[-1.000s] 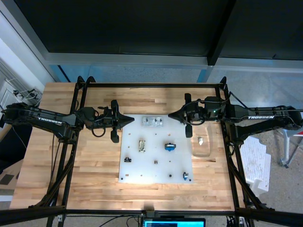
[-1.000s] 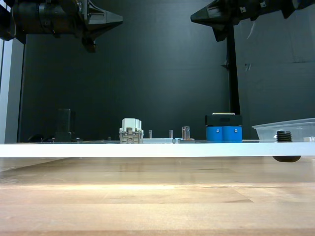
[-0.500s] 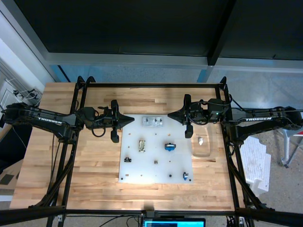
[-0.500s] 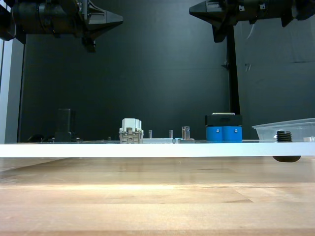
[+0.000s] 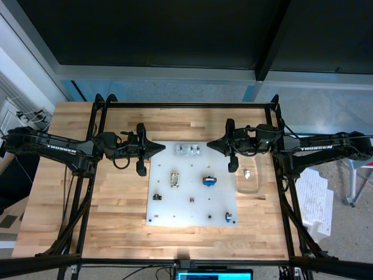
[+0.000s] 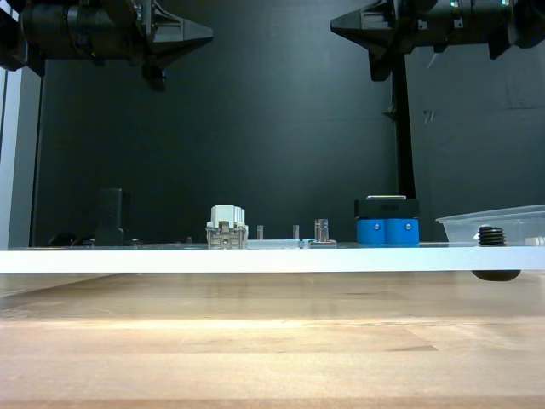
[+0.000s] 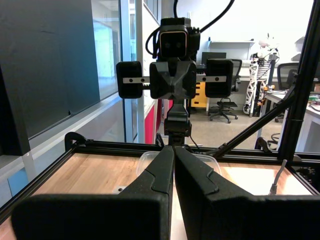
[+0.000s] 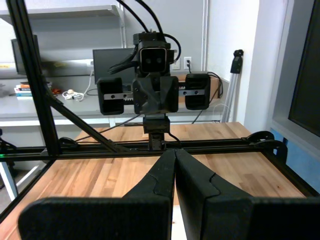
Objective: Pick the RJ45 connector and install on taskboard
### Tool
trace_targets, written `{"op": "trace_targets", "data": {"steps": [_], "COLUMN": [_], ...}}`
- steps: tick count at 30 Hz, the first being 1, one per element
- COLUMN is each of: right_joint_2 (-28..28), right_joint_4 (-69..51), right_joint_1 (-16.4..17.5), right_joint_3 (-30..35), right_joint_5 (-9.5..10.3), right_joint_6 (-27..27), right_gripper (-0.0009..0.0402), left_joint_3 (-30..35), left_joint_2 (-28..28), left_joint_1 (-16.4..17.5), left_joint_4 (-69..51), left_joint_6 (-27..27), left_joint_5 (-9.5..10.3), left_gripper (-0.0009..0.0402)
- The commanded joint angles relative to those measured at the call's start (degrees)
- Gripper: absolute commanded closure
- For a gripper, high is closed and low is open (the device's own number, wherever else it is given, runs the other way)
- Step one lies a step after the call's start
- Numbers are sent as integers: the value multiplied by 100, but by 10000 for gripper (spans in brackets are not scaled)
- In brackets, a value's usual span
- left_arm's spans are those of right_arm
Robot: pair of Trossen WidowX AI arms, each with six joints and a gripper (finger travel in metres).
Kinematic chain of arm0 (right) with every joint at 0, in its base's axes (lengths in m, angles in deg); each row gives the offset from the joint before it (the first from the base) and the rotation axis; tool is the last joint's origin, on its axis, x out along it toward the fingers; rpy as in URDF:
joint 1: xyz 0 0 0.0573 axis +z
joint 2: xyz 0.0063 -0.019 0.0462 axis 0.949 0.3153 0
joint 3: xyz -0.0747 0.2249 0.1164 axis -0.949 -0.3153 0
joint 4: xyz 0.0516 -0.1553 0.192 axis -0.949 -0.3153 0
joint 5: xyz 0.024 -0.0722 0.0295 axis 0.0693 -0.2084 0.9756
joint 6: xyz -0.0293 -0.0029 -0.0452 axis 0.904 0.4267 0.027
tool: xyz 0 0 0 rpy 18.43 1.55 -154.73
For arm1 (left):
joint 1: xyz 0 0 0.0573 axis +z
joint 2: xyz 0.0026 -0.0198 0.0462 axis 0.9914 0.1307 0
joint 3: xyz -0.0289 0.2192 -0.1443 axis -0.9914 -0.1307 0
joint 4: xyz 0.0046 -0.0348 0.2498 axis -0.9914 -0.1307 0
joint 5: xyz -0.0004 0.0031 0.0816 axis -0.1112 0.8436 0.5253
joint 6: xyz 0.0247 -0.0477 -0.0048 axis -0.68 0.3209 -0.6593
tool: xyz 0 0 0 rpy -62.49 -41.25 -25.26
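Left claw (image 5: 164,148) and right claw (image 5: 208,144), each closed together, hang high over the white board's (image 5: 175,217) far edge. Left arm (image 5: 58,148) and right arm (image 5: 317,147) marked TROSSEN. Pale shape (image 5: 247,173) in clear tray (image 5: 249,189); connector's position cannot be told.

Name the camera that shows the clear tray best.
High view: the whole clear tray from above. Low view: one side wall; left wrist view: its rim; right wrist view: nothing. The left gripper and right gripper hover shut over the board's far edge.
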Motion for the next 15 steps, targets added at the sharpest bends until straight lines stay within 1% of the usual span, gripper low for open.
{"op": "trace_targets", "data": {"steps": [1,7,10,15], "right_joint_2": [0,0,0,0], "right_joint_4": [31,31,20,4], "right_joint_1": [-2,-13,-13,-13], "right_joint_3": [-74,-76,-76,-87], "right_joint_5": [-63,-48,-2,-4], "right_joint_6": [-13,-4,-7,11], "right_gripper": [393,393,394,393], "left_joint_3": [2,2,2,2], "left_joint_2": [0,2,0,0], "left_joint_1": [0,0,0,2], "left_joint_4": [2,2,2,2], "left_joint_6": [0,0,0,0], "left_joint_5": [0,-2,-2,-2], "left_gripper": [393,393,393,393]}}
